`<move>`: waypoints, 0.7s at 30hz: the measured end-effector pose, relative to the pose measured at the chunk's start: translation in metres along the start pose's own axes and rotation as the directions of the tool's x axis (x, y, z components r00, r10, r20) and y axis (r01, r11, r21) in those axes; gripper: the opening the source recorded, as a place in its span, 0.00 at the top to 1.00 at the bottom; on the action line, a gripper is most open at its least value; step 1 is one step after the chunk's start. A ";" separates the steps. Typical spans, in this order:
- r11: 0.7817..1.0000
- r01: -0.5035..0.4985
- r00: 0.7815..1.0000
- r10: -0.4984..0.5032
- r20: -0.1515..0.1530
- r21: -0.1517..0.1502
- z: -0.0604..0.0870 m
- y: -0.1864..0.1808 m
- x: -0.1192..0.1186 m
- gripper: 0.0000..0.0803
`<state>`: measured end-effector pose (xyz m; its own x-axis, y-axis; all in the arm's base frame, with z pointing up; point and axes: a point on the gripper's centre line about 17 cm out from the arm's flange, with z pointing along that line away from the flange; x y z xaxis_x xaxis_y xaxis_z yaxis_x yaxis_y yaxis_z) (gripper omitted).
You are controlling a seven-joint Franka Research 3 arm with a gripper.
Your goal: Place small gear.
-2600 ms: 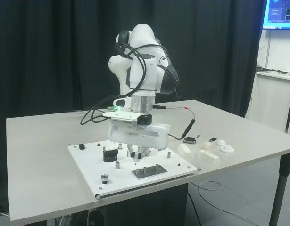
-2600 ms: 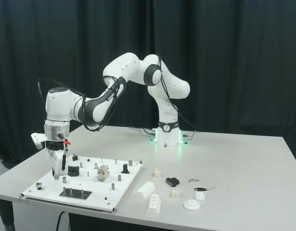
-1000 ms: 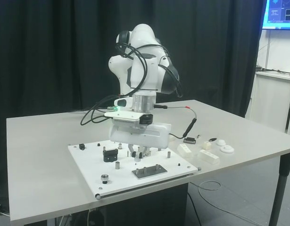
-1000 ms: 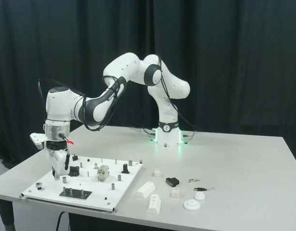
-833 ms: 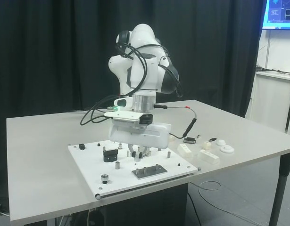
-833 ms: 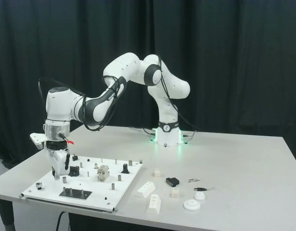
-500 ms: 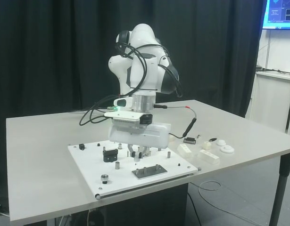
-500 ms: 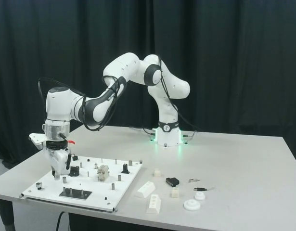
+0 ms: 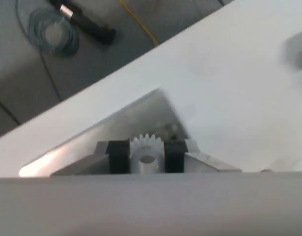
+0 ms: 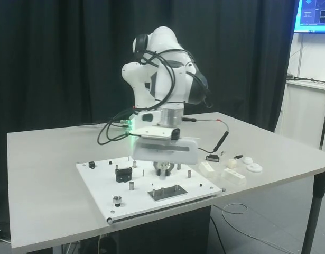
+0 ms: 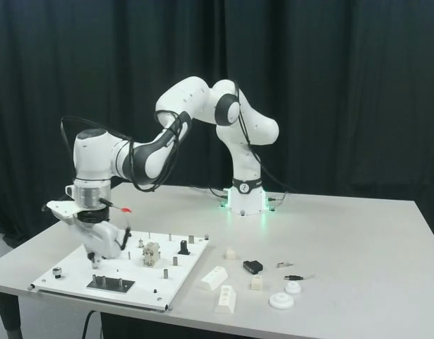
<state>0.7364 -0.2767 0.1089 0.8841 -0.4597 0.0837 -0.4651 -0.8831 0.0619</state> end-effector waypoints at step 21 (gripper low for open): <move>0.975 0.222 0.969 -0.221 0.110 0.008 -0.013 -0.115 -0.060 0.82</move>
<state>0.7364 -0.1467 0.1098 0.9645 -0.2606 -0.0422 -0.2572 -0.9637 0.0712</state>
